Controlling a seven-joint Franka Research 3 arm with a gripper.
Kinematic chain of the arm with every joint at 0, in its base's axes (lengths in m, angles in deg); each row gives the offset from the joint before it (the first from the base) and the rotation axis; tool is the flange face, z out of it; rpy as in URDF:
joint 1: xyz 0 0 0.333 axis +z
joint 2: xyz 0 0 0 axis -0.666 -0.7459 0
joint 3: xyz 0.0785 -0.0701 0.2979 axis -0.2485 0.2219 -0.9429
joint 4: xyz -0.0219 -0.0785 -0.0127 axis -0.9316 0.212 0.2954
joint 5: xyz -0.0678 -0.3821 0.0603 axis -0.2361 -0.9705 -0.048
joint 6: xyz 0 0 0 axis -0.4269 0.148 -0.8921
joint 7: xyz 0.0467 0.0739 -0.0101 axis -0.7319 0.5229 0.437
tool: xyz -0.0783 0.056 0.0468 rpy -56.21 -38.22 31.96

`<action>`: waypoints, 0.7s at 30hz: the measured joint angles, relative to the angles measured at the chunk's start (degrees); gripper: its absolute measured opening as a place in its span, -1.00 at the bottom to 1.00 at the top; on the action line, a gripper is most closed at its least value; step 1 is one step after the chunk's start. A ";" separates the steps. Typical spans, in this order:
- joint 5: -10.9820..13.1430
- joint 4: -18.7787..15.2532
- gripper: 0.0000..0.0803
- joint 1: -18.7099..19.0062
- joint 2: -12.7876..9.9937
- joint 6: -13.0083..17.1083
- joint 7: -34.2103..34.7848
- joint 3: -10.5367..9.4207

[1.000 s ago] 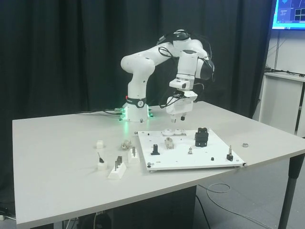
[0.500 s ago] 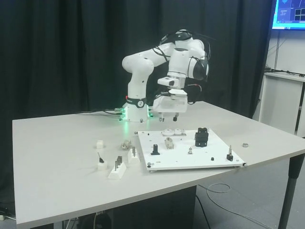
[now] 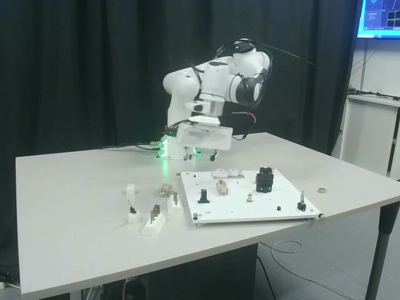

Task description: Pick waterproof.

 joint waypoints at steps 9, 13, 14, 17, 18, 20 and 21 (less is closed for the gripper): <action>3.23 -0.49 0.99 -6.26 -0.03 -0.70 3.77 -0.05; 4.96 -0.50 0.99 -9.19 -0.14 -1.25 5.38 -0.06; 5.42 -0.50 0.99 -9.89 -0.20 -1.40 5.71 -0.06; 6.98 -0.49 0.99 -12.00 -0.42 -2.35 6.53 -0.06; 7.51 -0.48 0.99 -12.67 -0.54 -2.78 6.72 -0.06; 8.57 -0.45 0.99 -14.02 -0.87 -3.88 7.20 -0.06; 9.03 -0.43 0.99 -14.66 -1.05 -4.54 7.55 -0.06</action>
